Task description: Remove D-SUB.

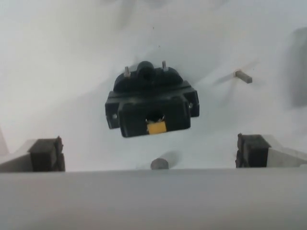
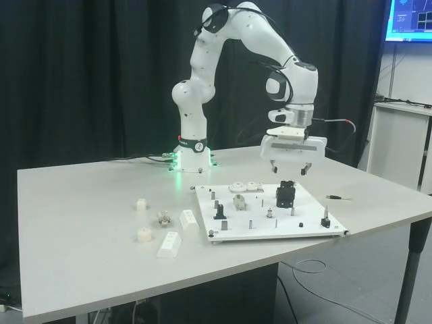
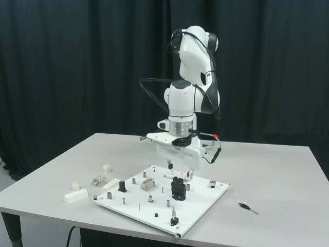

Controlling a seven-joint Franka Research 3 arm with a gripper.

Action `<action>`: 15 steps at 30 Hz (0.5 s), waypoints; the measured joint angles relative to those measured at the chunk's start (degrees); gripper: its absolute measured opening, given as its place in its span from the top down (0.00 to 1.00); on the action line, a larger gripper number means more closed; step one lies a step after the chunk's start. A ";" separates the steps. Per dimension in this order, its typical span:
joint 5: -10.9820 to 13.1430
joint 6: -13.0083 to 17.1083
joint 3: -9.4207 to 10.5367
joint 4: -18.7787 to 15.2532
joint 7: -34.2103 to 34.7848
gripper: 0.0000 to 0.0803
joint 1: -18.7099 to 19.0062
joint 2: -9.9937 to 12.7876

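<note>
The D-SUB connector (image 1: pixel 151 103) is a black block with two metal screws on top, plugged upright into the white board (image 1: pixel 72 72). In the room views the D-SUB connector (image 2: pixel 285 194) (image 3: pixel 179 187) stands near the board's (image 2: pixel 297 229) (image 3: pixel 205 198) right middle. My gripper (image 1: pixel 148 152) (image 2: pixel 288 169) (image 3: pixel 180 172) hangs a short way straight above it, open. Its fingers (image 1: pixel 45 154) are spread wider than the connector and hold nothing.
The board also carries a black bracket (image 2: pixel 220 210) (image 3: pixel 122 186), white round parts (image 2: pixel 246 187) and several small pegs (image 1: pixel 243 75). White blocks (image 2: pixel 170 244) (image 3: pixel 75 195) lie on the grey table left of the board. A small tool (image 2: pixel 337 198) (image 3: pixel 248 207) lies to its right.
</note>
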 joint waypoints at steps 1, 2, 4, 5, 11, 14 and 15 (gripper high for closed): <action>0.12 0.19 0.00 0.00 0.00 0.00 -0.04 0.20; 0.28 0.41 0.00 0.00 0.00 0.00 -0.08 0.42; 0.60 0.91 0.01 0.00 0.00 0.00 -0.16 0.85; 0.78 1.10 0.02 0.01 0.00 0.00 -0.22 1.07; 2.25 2.08 0.31 0.05 -1.15 0.00 -0.78 2.24; 3.08 2.27 0.45 0.08 -2.20 0.00 -1.10 2.71; 3.35 2.29 0.51 0.09 -2.56 0.00 -1.22 2.85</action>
